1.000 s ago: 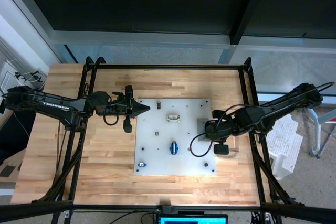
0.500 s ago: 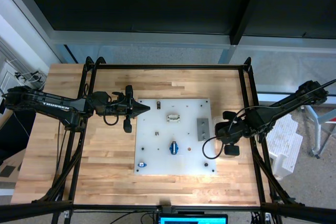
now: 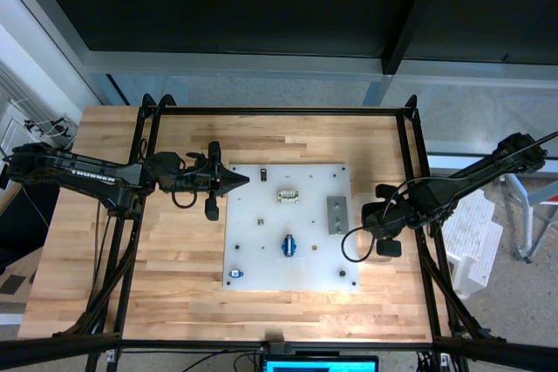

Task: Remove the 16mm cylinder and place in the container

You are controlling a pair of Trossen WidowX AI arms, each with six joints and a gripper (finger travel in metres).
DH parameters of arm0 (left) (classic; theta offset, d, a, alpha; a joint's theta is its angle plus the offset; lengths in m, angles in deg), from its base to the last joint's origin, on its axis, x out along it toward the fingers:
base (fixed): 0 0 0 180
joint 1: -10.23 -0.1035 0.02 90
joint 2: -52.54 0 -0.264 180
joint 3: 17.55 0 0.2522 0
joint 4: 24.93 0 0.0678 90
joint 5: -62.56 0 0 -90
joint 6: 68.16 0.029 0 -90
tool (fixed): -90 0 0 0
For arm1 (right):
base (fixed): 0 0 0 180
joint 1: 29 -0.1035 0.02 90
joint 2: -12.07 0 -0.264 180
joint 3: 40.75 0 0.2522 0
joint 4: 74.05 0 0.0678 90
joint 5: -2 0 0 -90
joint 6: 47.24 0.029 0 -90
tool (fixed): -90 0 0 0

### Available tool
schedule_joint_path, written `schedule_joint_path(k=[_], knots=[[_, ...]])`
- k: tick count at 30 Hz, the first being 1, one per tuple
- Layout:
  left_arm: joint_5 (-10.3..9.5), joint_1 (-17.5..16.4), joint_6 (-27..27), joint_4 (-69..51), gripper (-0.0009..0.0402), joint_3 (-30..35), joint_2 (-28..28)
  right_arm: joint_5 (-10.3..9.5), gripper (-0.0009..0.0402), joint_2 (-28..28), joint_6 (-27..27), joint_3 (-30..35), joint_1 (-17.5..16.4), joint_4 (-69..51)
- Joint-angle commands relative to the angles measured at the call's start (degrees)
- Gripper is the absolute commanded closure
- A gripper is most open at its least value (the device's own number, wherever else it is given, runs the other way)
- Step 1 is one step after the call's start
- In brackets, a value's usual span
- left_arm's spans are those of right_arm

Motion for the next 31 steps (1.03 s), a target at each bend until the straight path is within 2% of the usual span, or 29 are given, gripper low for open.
schedule_joint_path(k=[1, 8, 14, 19, 23, 29, 31], knots=[[0.02, 0.0, 0.0, 0.02, 0.0393, 0.0, 0.0, 0.0, 0.0315, 0.07, 1.16, -1.53, -0.04, 0.26], [0.02, 0.0, 0.0, 0.02, 0.0393, 0.0, 0.0, 0.02, 0.0235, 0.09, 3.45, -3.04, -0.04, 1.05], [0.02, -0.02, 0.0, 0.02, 0.0393, 0.0, 0.0, 0.02, 0.0193, 0.09, 4.28, -3.04, -0.02, 1.57], [0.02, 0.0, 0.0, 0.02, 0.0393, 0.0, 0.0, -0.02, 0.0181, 0.09, 4.5, -2.91, -0.02, 1.73], [0.02, 0.0, 0.0, 0.02, 0.0393, 0.0, 0.0, 0.04, 0.0181, 0.04, 4.24, -0.2, 0.26, 1.64], [0.02, -0.02, 0.0, 0.02, 0.0393, 0.0, 0.0, 0.04, 0.0183, -0.17, 1.51, 5.64, 3.67, 1.53], [0.02, -0.02, 0.0, 0.02, 0.0393, 0.0, 0.0, 0.63, 0.0187, -0.42, -0.26, 6.93, 5.2, 2.03]])
